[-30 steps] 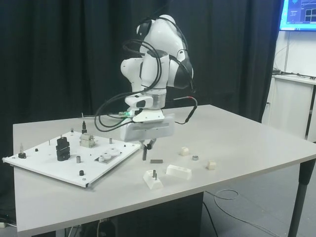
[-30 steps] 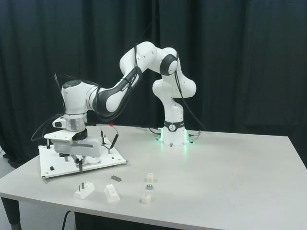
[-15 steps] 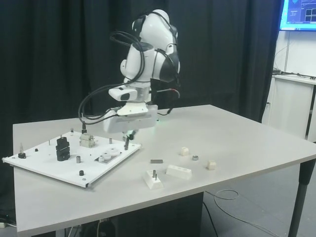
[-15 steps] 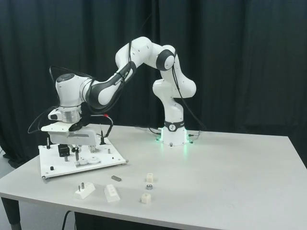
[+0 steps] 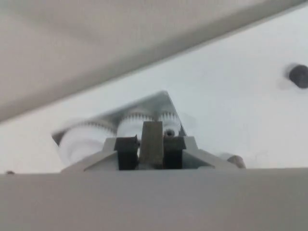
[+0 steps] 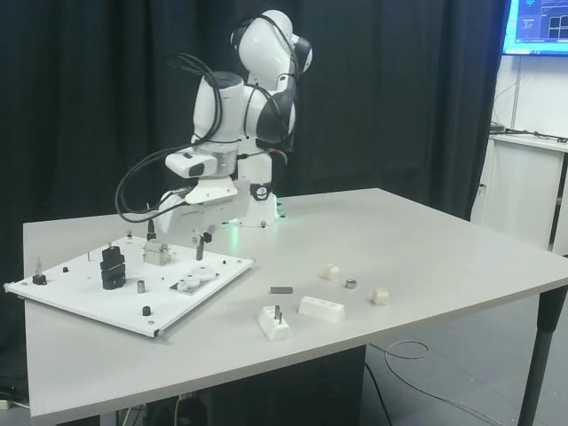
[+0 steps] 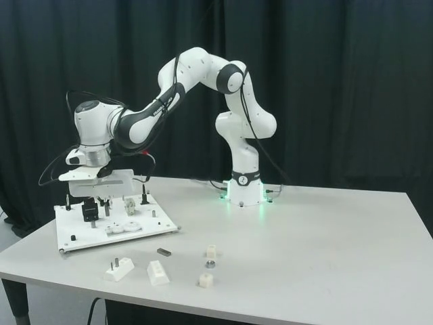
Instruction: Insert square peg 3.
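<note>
The gripper (image 5: 151,153) hung over the white board (image 6: 80,304), near its middle (above the white gears (image 5: 103,136)), jaws clamped narrowly on the upright square peg (image 5: 152,144), clear of the board.

Even, bright room light against black curtains; wrist view soft, blurred, foreground out of focus.

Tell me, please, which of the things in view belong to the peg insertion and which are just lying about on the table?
In the job:
gripper, shut on the square peg
white board beneath it

Lying about:
small dark bar
white block with a pin
long white block
two small white cubes
small ring
</note>
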